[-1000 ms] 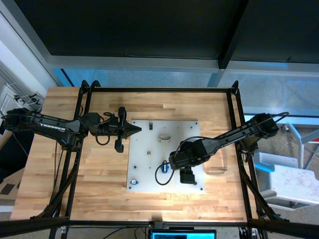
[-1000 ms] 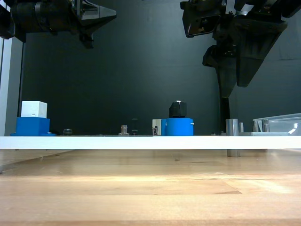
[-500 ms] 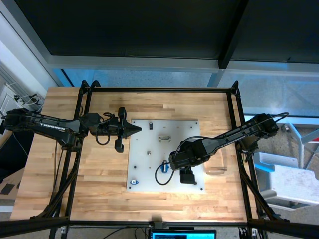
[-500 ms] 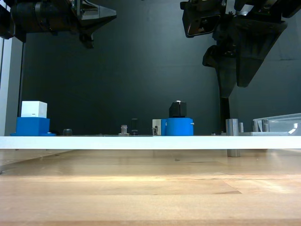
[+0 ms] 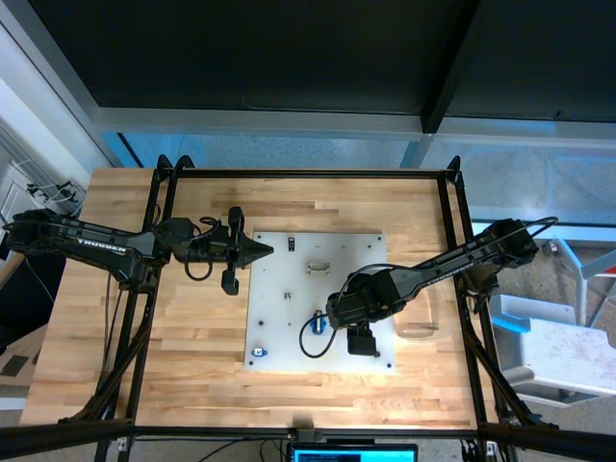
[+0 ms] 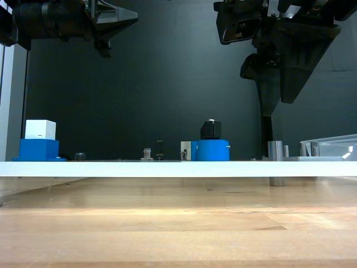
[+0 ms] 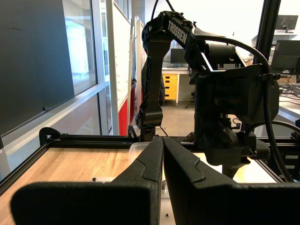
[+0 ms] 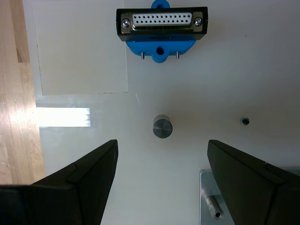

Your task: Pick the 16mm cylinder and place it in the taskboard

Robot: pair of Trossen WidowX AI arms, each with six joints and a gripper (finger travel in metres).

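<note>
The 16mm cylinder (image 8: 162,126), a short silvery peg, stands upright in the white taskboard (image 8: 84,56). In the low view the cylinder (image 6: 275,152) rises above the taskboard (image 6: 139,168), and its lower end shows beneath the board. My right gripper (image 8: 161,187) hangs open straight above it, well clear, with nothing between its fingers. It shows over the board's near right part in the high view (image 5: 358,342) and in the low view (image 6: 281,84). My left gripper (image 5: 265,250) is shut and empty, held high at the board's left edge (image 6: 125,19), its fingers (image 7: 162,159) pressed together.
A blue fitting with a silver multi-pin connector (image 8: 161,28) sits beyond the cylinder. A blue round fitting (image 6: 212,148) and a blue block with a white cube (image 6: 39,142) stand on the board. A clear plastic tray (image 5: 423,318) lies right of the board. Black frame rails edge the table.
</note>
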